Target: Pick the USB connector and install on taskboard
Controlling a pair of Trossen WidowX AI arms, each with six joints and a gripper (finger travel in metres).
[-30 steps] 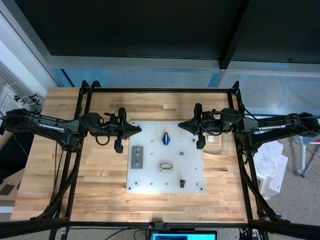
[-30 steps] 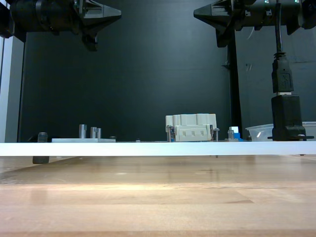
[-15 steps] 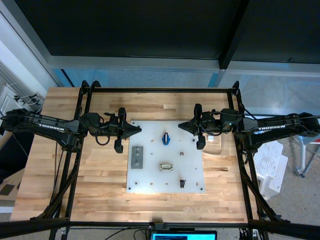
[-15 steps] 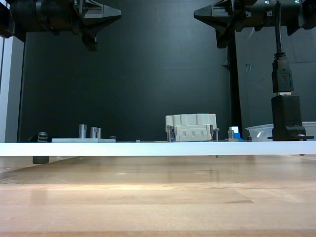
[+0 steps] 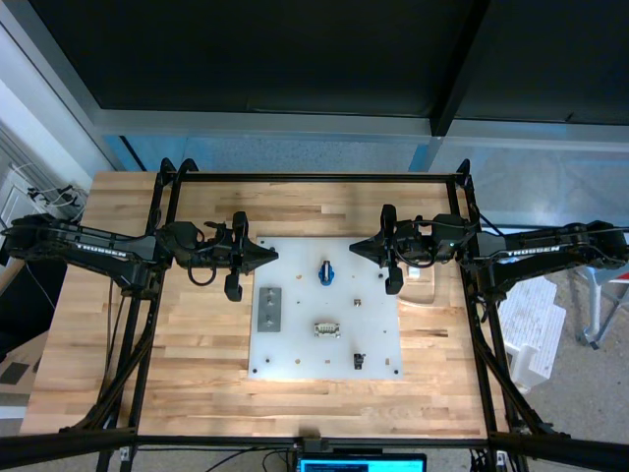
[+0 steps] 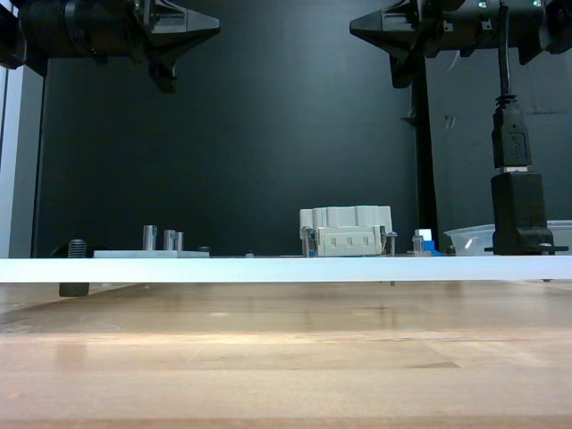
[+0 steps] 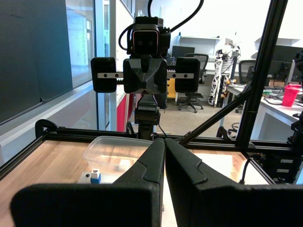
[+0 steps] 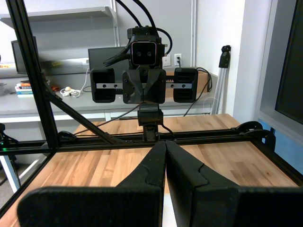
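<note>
The white taskboard (image 5: 295,344) lies flat in the middle of the table. On it are a grey block (image 5: 268,308), a blue knob (image 5: 326,272) and a metal multi-pin socket (image 5: 327,329). The USB connector (image 6: 512,143) stands upright in the small black port (image 6: 519,214), its cable rising above it. From above it shows as a small black piece (image 5: 359,361) near the board's front right. My left gripper (image 5: 270,256) hovers high over the board's back left edge, shut and holding nothing. My right gripper (image 5: 356,248) hovers high over the back right, shut and holding nothing.
A clear plastic tub (image 5: 421,280) sits on the wood just right of the board, under the right arm. A black frame (image 5: 314,178) runs around the table. Both grippers (image 6: 214,22) (image 6: 354,24) hang far above the board's parts.
The right gripper has drifted very slightly to the left. The left arm and the board's parts have not moved.
</note>
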